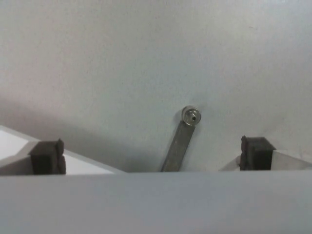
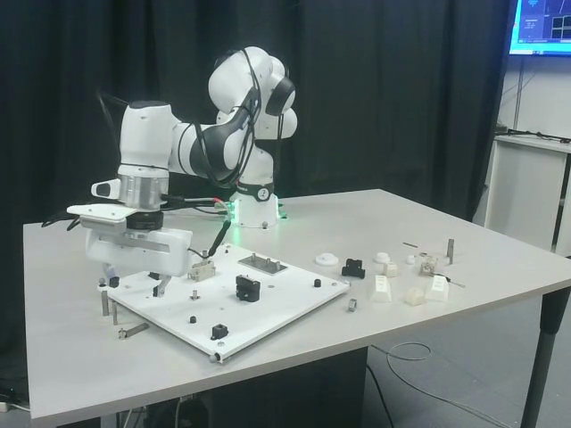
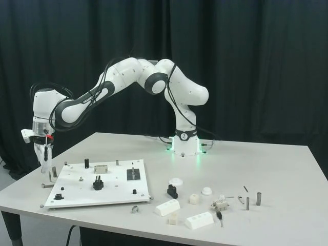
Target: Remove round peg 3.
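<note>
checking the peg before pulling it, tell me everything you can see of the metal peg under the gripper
The peg is a slim grey metal cylinder with a bright, rounded top end that has a small dark dimple at its centre. It stands upright on the grey table, just off the edge of the white board, seen almost end-on in the wrist view. It lies between the two black fingertips of the gripper, which is open; nothing grips it. In the first room view it shows as a thin post beside the board.

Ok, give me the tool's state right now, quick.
Tool: open, holding nothing; its fingers stand apart either side of a round peg standing on the grey table.
</note>
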Robot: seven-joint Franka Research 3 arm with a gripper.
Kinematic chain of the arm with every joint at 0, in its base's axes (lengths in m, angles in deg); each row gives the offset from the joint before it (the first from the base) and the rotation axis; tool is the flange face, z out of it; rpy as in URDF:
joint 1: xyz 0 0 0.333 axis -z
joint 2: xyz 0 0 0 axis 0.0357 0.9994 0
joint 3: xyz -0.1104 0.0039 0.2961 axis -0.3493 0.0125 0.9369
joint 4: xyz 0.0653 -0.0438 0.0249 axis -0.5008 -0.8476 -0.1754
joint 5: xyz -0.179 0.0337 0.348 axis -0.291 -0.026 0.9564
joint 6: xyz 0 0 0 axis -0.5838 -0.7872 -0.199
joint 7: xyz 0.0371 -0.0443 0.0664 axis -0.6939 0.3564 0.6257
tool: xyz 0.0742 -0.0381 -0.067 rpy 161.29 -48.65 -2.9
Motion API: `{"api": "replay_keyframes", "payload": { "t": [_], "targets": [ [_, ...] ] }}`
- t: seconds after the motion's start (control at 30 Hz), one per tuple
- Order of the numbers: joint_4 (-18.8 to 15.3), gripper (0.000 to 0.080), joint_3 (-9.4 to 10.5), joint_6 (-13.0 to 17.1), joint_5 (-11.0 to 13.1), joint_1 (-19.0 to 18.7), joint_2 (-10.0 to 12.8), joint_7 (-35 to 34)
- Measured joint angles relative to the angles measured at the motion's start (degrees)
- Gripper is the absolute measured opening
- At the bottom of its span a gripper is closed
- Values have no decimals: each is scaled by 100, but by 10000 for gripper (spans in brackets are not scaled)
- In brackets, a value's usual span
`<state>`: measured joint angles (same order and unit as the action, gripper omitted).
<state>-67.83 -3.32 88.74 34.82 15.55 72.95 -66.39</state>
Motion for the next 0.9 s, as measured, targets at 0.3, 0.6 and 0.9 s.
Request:
{"api": "replay_keyframes", "payload": {
  "t": [0.3, 0.6, 0.9],
  "targets": [
    [0, 800, -1, -252, -179, -24, -80, 0],
    [-18, 800, -46, -937, -298, -139, -268, -3],
    [-165, 800, -266, -1539, -372, -430, -446, -194]
  ]
}}
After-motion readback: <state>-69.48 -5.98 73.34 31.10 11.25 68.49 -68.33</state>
